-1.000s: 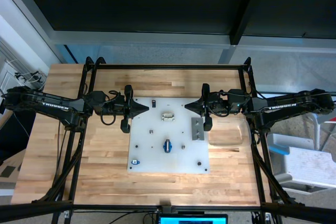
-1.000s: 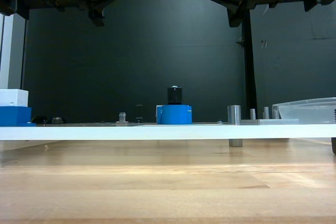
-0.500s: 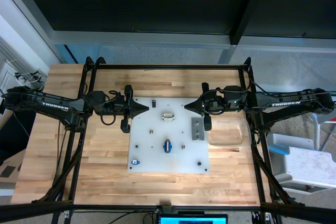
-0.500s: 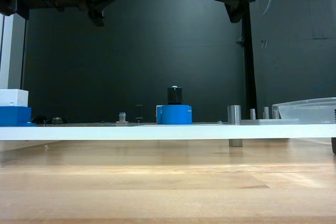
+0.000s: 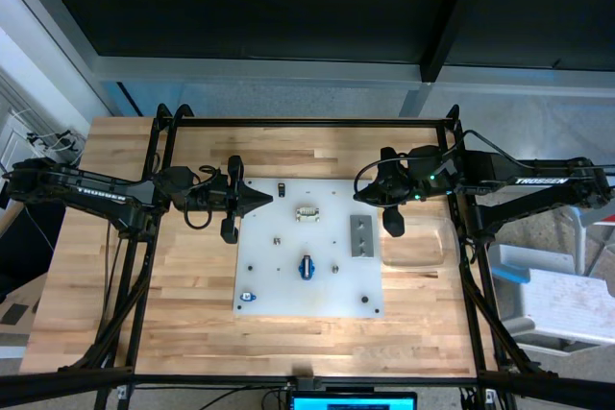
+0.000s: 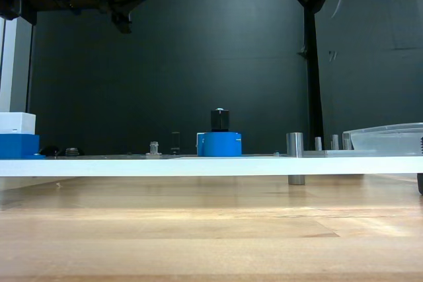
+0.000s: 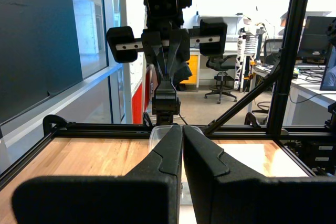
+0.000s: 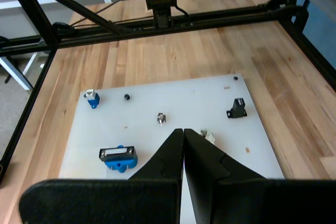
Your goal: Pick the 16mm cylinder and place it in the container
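Observation:
The 16mm cylinder (image 5: 335, 268) (image 6: 295, 144) stands upright on the white board (image 5: 288, 290), just right of a blue fixture (image 5: 307, 267). The clear container (image 5: 415, 242) (image 6: 386, 138) lies on the wood off the board's right edge. My left gripper (image 5: 264, 199) (image 7: 182, 128) hovers shut and empty above the board's left edge. High over the board's upper right edge is my right gripper (image 5: 357, 184) (image 8: 183, 130), also shut and empty. It is well above and behind the cylinder. In the low view both grippers hang far above the board.
A flat grey block (image 5: 361, 235) with thinner pegs lies between the cylinder and the container. A white connector (image 5: 307, 212), a small blue part (image 5: 247, 296) and a black clip (image 5: 282, 189) also sit on the board. A black frame (image 5: 307, 123) surrounds the table.
My right arm has risen and drawn back to the right, away from the board's middle, with its gripper still shut. The left arm and the cylinder have not moved.

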